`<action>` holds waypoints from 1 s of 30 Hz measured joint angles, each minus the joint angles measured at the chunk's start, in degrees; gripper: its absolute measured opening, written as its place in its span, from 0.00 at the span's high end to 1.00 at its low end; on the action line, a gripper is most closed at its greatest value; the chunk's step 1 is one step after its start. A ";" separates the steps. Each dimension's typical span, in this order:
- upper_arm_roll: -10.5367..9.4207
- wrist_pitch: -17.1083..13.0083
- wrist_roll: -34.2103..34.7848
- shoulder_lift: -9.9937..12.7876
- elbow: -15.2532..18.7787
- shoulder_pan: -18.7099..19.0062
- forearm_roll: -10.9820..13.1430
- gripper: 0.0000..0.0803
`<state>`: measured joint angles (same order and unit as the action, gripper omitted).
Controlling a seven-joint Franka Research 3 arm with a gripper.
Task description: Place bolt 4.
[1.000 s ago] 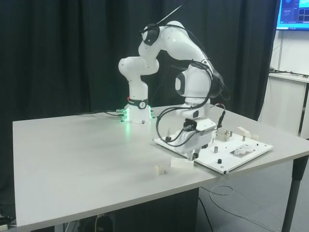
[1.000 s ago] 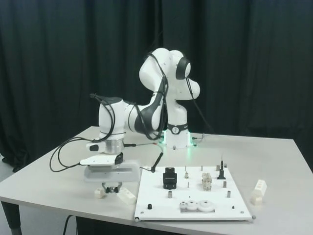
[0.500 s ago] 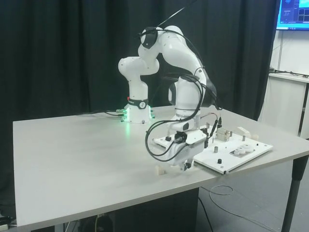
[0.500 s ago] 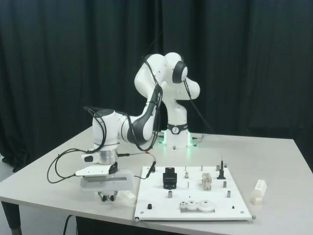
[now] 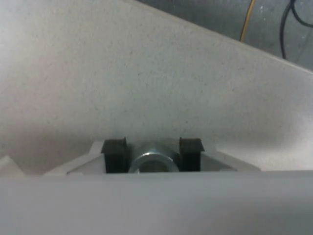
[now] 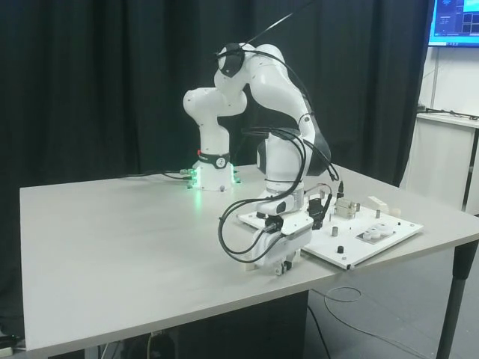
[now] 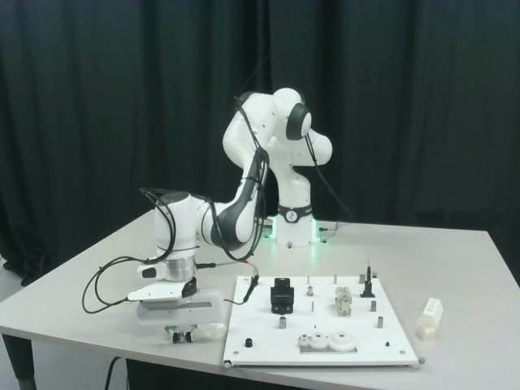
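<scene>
Bolt 4 [image 5: 152,161] shows as a grey metal head between two black fingertips [image 5: 115,154]. My gripper [image 5: 152,154] is shut on it, low over a white holder block [image 5: 222,165] on the grey table. In the first room view the gripper [image 6: 283,265] sits at table height near the table's front edge, just left of the white assembly board [image 6: 374,243]. The second room view has the gripper [image 7: 183,333] down beside the white block [image 7: 213,328], left of the board [image 7: 325,345]. The bolt itself is hidden in both room views.
The board carries a black part [image 7: 281,294], several small pegs and white gears [image 7: 329,342]. Another white block [image 7: 429,315] lies on the table to the right of the board. Black cables hang from the wrist [image 6: 236,232]. The arm's base [image 6: 212,173] stands at the back.
The arm has swung away from the board's edge and come down, so the gripper now sits low on the white block near the table's front edge.
</scene>
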<state>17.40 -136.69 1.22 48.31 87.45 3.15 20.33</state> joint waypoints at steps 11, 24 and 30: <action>-0.01 -0.04 0.00 -0.75 0.14 0.05 0.17 0.72; 0.70 5.59 0.00 -5.19 0.19 0.12 0.16 0.03; 1.26 8.64 0.02 -6.93 0.39 0.14 0.07 0.03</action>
<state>18.66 -128.06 1.24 41.38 87.83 3.28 20.40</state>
